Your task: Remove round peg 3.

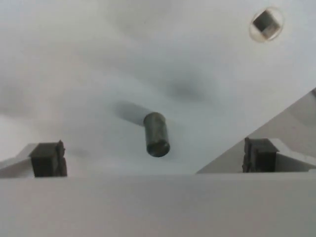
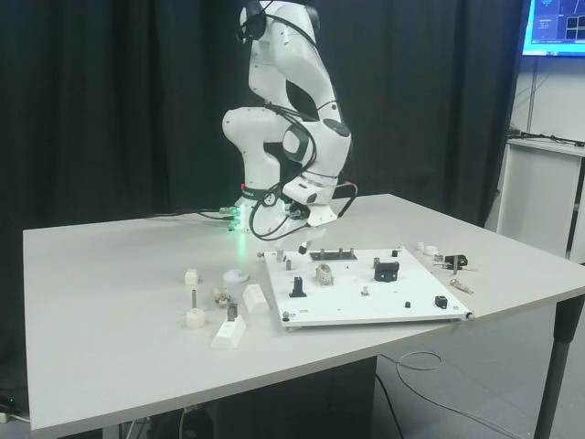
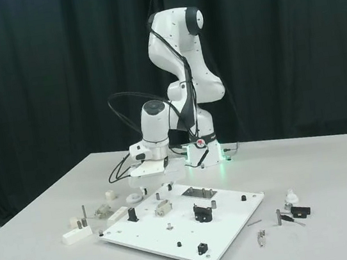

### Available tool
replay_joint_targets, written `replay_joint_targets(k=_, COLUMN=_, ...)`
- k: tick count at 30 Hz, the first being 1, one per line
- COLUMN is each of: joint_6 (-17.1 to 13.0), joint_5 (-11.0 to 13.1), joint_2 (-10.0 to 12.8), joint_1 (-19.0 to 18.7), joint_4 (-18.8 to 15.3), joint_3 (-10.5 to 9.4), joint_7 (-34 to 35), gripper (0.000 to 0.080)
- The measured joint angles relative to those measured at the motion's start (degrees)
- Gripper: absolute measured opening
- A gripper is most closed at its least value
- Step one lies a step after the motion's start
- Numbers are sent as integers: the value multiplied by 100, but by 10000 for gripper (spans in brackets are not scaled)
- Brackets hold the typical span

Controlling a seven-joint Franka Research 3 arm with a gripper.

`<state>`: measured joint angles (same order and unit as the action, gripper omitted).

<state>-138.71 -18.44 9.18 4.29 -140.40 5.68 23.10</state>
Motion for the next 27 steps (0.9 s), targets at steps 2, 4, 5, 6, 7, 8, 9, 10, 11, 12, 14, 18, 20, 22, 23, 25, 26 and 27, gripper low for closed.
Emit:
replay_joint_targets(k=2, joint_6=-66, joint_5=33, joint_2=4, joint_1=0, joint_4=-50, joint_3=32, joint_7=-61, gripper=800)
replay_joint_targets(k=4, joint_6=-135, joint_5=56, joint_2=16, joint_1=0, joint_4=-89, joint_3=63, joint_7=-99, gripper=800)
replay_joint_targets(k=5, joint_6=-163, joint_5=65, joint_2=23, joint_1=0, joint_4=-104, joint_3=77, joint_7=-118, gripper=800)
replay_joint_targets(k=6, joint_6=-186, joint_5=77, joint_2=31, joint_1=0, joint_4=-117, joint_3=90, joint_7=-141, gripper=800)
replay_joint_targets(k=7, joint_6=-208, joint_5=91, joint_2=39, joint_1=0, joint_4=-130, joint_3=101, joint_7=-162, gripper=800)
replay_joint_targets(k=8, joint_6=-230, joint_5=104, joint_2=45, joint_1=0, joint_4=-143, joint_3=109, joint_7=-183, gripper=800)
replay_joint_targets(k=9, joint_6=-256, joint_5=119, joint_2=54, joint_1=0, joint_4=-156, joint_3=119, joint_7=-204, gripper=800)
replay_joint_targets(k=10, joint_6=-277, joint_5=133, joint_2=64, joint_1=0, joint_4=-166, joint_3=128, joint_7=-222, gripper=800)
replay_joint_targets(k=11, joint_6=-296, joint_5=148, joint_2=74, joint_1=0, joint_4=-175, joint_3=136, joint_7=-237, gripper=800)
replay_joint_targets(k=12, joint_6=-318, joint_5=169, joint_2=85, joint_1=0, joint_4=-183, joint_3=145, joint_7=-250, gripper=800)
replay_joint_targets(k=14, joint_6=-358, joint_5=221, joint_2=109, joint_1=0, joint_4=-195, joint_3=159, joint_7=-286, gripper=800)
replay_joint_targets(k=18, joint_6=-393, joint_5=280, joint_2=163, joint_1=0, joint_4=-201, joint_3=176, joint_7=-366, gripper=800)
replay_joint_targets(k=20, joint_6=-418, joint_5=307, joint_2=193, joint_1=0, joint_4=-201, joint_3=181, joint_7=-383, gripper=800)
replay_joint_targets(k=22, joint_6=-458, joint_5=329, joint_2=223, joint_1=0, joint_4=-201, joint_3=186, joint_7=-397, gripper=800)
replay_joint_targets(k=23, joint_6=-481, joint_5=335, joint_2=239, joint_1=0, joint_4=-201, joint_3=189, joint_7=-405, gripper=800)
replay_joint_targets(k=25, joint_6=-523, joint_5=342, joint_2=266, joint_1=0, joint_4=-201, joint_3=194, joint_7=-414, gripper=800)
replay_joint_targets(k=26, joint_6=-543, joint_5=343, joint_2=277, joint_1=0, joint_4=-201, joint_3=197, joint_7=-415, gripper=800)
replay_joint_targets(k=27, joint_6=-569, joint_5=343, joint_2=290, joint_1=0, joint_4=-201, joint_3=200, joint_7=-415, gripper=800)
